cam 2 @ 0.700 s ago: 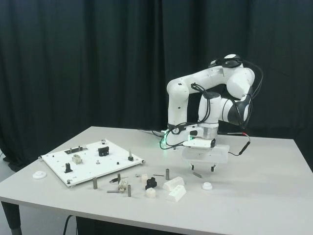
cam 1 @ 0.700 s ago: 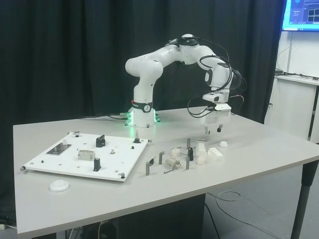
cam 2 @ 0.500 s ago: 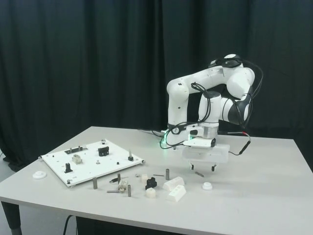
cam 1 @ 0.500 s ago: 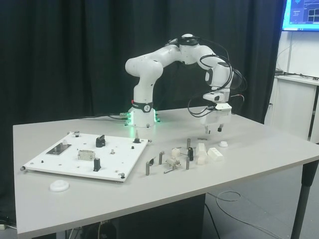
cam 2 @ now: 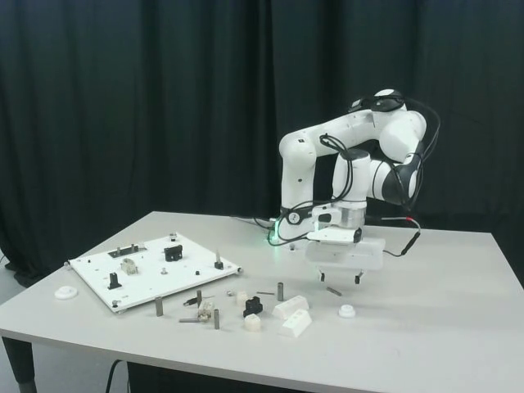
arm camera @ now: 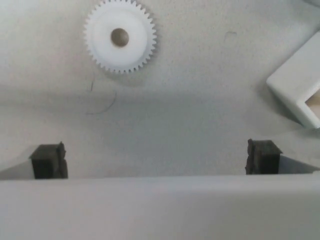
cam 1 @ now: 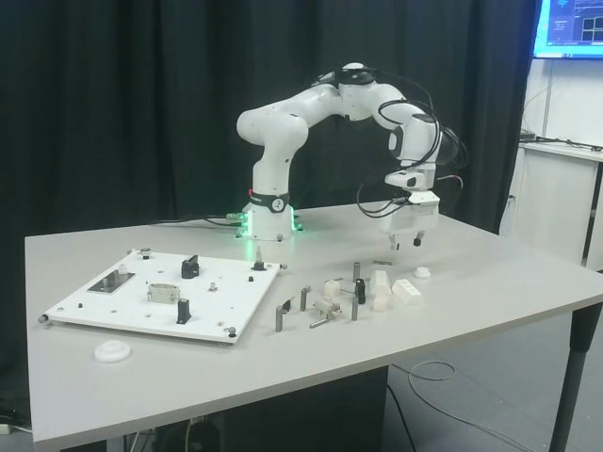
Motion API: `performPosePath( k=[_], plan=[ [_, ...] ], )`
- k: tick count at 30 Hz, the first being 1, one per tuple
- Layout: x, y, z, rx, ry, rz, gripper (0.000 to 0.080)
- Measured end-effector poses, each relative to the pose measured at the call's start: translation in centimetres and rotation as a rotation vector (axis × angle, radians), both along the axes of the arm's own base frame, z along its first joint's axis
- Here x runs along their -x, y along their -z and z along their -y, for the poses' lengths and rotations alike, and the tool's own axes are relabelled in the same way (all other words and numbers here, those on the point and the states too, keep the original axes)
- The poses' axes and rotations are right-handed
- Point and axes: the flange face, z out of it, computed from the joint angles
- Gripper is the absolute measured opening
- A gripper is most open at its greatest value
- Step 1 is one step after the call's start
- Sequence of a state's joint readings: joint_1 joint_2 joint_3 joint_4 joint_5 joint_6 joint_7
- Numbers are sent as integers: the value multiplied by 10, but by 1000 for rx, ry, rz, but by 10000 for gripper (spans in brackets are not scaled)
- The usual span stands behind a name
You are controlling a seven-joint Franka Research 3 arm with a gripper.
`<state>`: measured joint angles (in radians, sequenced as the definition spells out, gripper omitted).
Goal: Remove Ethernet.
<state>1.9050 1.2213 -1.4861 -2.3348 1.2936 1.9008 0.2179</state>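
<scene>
My gripper hangs open over the right part of the grey table, with nothing between its black fingertips. In the second room view the gripper hovers a little above a small dark pin. The wrist view shows bare table between the fingers, a white gear and a corner of a white block. The white board lies far off at the table's left and carries several small black and grey parts. I cannot tell which of them is the Ethernet plug.
Loose parts lie between board and gripper: upright pins, a black piece, white blocks. The white gear sits near the gripper. A white disc lies at the front left. The arm's base stands behind with green lights.
The gripper has risen a little above the table and stayed open. Nothing on the table has moved.
</scene>
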Motion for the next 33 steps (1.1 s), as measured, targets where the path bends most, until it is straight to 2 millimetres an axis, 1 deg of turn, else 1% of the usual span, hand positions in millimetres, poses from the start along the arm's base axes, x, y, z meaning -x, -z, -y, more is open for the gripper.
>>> performPosePath(
  k=[15, 33],
  plan=[
    [-5, -10, -5, 21, -12, 10, 800],
    [-6, -11, -8, 34, -20, 8, 800]
  ],
)
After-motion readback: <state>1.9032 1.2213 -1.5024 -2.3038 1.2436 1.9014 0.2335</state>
